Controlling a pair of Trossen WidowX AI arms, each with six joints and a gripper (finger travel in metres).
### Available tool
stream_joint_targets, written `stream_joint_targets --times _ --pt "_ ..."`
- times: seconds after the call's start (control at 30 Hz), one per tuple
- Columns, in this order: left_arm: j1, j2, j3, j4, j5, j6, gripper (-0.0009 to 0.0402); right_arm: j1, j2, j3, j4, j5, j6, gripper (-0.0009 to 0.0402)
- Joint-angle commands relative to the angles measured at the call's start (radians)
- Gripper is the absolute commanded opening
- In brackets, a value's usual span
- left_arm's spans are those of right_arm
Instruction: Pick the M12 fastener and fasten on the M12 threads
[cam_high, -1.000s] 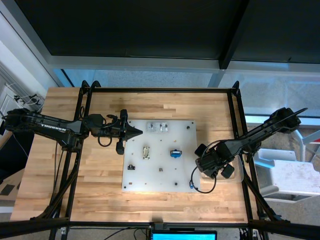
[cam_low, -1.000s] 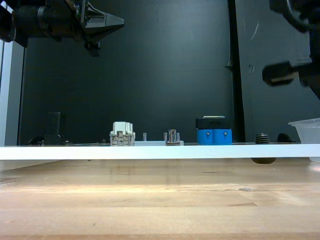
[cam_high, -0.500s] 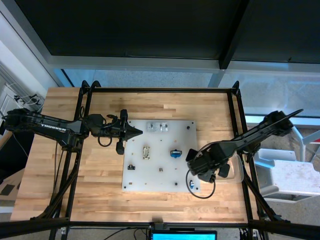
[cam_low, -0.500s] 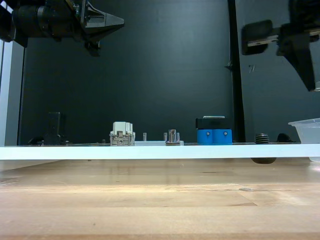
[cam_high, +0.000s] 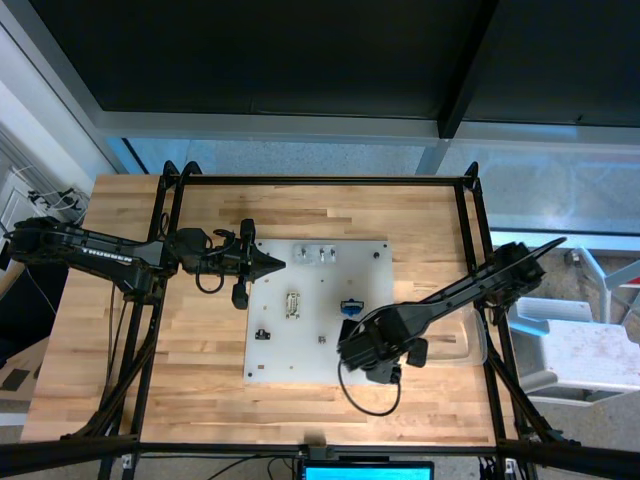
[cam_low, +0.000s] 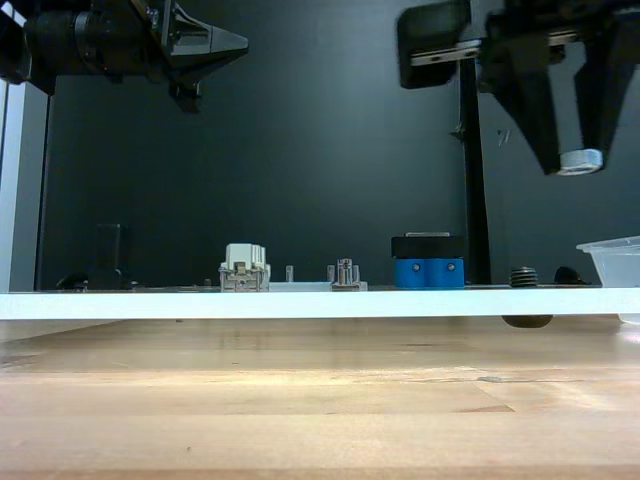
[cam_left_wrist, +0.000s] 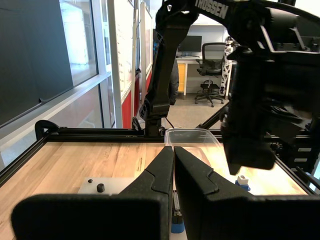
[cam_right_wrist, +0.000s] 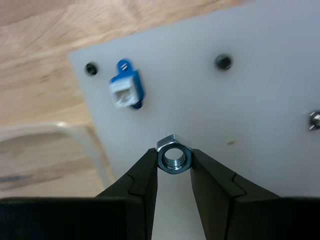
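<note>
Between the right hand's fingertips sits the nut, gripped tight — bare stud and board well below it. Left hand hovers clenched, empty — board's edge beneath it.

Shiny, threaded silver metal nut is pinched between the matt black fingers of the right gripper, above the smooth, matt white board. The left gripper, the same matt black, hangs closed over the board's far left edge. Counter: pale wood planks with a satin sheen.

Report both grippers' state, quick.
Left gripper: shut, holding nothing, high over the board's far left edge.
Right gripper: shut on the M12 nut, high above the board's near right part.
</note>
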Motion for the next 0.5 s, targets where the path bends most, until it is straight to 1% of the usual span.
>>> stream_joint_targets --times 0.03,0.1,0.33,0.5 --pt "0.000 0.000 0.000 0.000 0.000 0.000 0.0000 0.000 0.049 0.052 -0.002 0.000 -0.013 0.0023" --pt "0.000 0.000 0.000 0.000 0.000 0.000 0.0000 0.000 0.073 0.074 -0.002 0.000 -0.032 0.0023" --pt "0.000 0.000 0.000 0.000 0.000 0.000 0.0000 0.001 0.148 0.128 0.008 0.000 -0.033 0.0023" --pt "0.000 0.000 0.000 0.000 0.000 0.000 0.0000 0.001 0.177 0.138 0.037 0.000 -0.033 0.0023"
